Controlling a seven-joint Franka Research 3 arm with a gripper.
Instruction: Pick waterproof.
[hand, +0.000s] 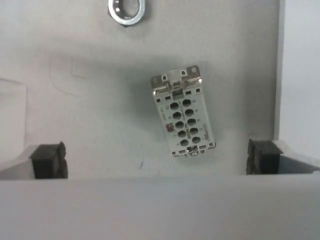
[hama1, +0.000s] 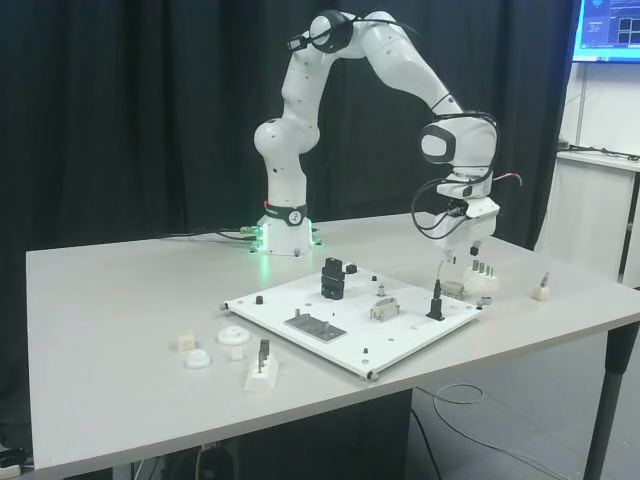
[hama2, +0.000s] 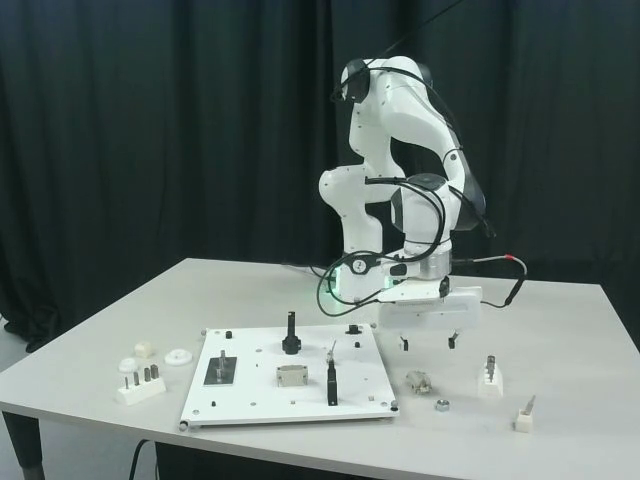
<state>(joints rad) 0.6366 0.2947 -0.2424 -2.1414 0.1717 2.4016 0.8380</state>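
The connector (hand: 183, 112), taken here to be the waterproof part the task names, is seen lying flat on the grey tabletop (hand: 90, 115), just off the edge of the white board (hama2: 290, 385) and near a metal nut (hand: 127, 10). It rests slightly turned, with its pin holes facing up. The hand (hand: 155, 160) is held above it, its black fingertips (hand: 49, 161) spread wide apart and nothing between them; the connector lies between the two fingers as seen from the wrist, not touched.

The connector is judged to be light, stiff and hard-shelled, so no give is expected under pressure. Its long straight sides are thought the best place to be gripped, about the middle of its length. The metal clips at either end are better avoided, since an uneven hold there could let it pivot or slip. The smooth casing may slide on the tabletop if one finger arrives first.
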